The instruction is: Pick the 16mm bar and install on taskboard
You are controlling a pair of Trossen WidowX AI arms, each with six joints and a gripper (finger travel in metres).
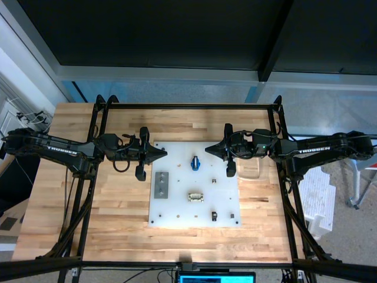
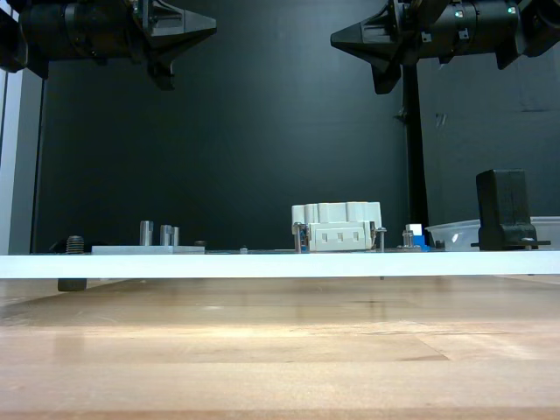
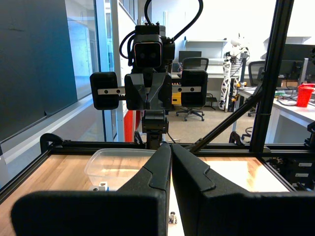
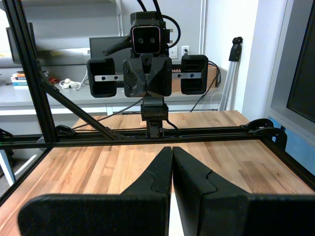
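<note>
White and square, the taskboard (image 1: 177,206) lies flat on the wooden surface (image 1: 118,230) between your two arms. Taking the board's centre as the dial in the high view, you have the grey metal block (image 1: 161,184) at 9 o'clock, the blue knob (image 1: 195,162) at 12 o'clock, the white connector (image 1: 196,197) just off centre toward 6 o'clock, and a small black part (image 1: 215,215) near 5 o'clock. The clear plastic tray (image 1: 252,172) sits on the surface just beside the board's edge at about 2 o'clock. Your left gripper (image 1: 165,152) hangs over the board's far corner at roughly 10 o'clock and points inward. Its jaws are pressed together with nothing between them, as its own wrist view shows. Your right gripper (image 1: 207,150) faces it from about 1 o'clock, near the blue knob. Its jaws are likewise closed tip to tip and hold nothing. From the low view both grippers sit high above the board, well apart from everything on it. The 16mm bar cannot be told apart from the other small parts in any of these views
</note>
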